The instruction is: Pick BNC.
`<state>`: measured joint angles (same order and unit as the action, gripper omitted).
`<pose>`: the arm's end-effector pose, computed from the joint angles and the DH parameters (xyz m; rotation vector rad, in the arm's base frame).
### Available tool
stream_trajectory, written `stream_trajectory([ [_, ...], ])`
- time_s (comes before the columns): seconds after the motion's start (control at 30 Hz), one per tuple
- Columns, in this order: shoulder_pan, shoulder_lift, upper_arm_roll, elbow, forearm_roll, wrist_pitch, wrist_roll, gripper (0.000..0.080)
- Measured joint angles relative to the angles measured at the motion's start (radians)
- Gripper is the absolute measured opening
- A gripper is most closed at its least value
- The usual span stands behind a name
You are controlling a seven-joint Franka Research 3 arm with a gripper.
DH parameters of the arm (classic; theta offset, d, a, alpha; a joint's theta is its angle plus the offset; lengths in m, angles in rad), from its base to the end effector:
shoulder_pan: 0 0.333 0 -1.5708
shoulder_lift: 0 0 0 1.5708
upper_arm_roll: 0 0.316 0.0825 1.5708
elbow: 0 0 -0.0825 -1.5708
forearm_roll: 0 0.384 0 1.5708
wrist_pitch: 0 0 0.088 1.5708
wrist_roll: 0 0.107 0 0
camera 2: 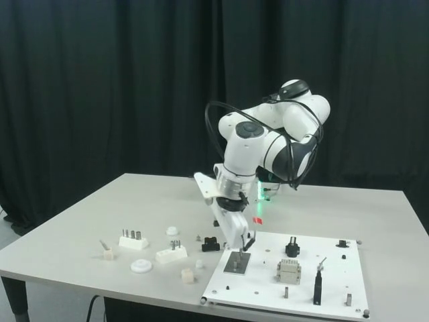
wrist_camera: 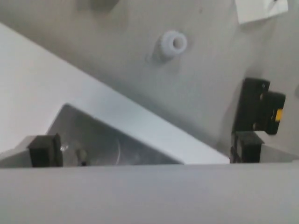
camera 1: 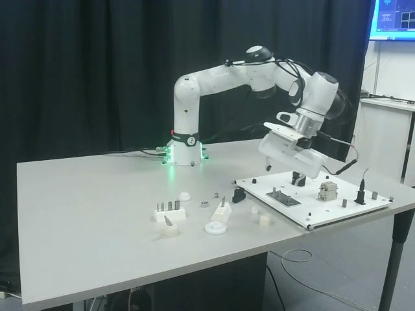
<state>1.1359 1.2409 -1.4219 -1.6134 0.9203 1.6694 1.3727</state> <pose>0.6454 0.0901 0.2841 1.8032 -2.1781 0.1377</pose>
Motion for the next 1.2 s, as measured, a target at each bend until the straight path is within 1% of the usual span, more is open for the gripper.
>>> stream_trajectory([
  [0.13, 0.021, 0.0, -0.01, -0.042, 0.005, 0.037, -0.024, 0.08],
  [0.3, 0.037, 0.0, -0.018, -0.081, 0.005, 0.075, -0.065, 0.08],
  [0.57, 0.046, 0.0, -0.031, -0.135, 0.005, 0.106, -0.107, 0.08],
  [0.7, 0.051, 0.0, -0.036, -0.174, 0.008, 0.125, -0.148, 0.08],
  [0.93, 0.062, -0.001, -0.042, -0.254, 0.038, 0.165, -0.238, 0.08],
  [1.2, 0.089, -0.001, -0.073, -0.375, 0.104, 0.192, -0.354, 0.08],
])
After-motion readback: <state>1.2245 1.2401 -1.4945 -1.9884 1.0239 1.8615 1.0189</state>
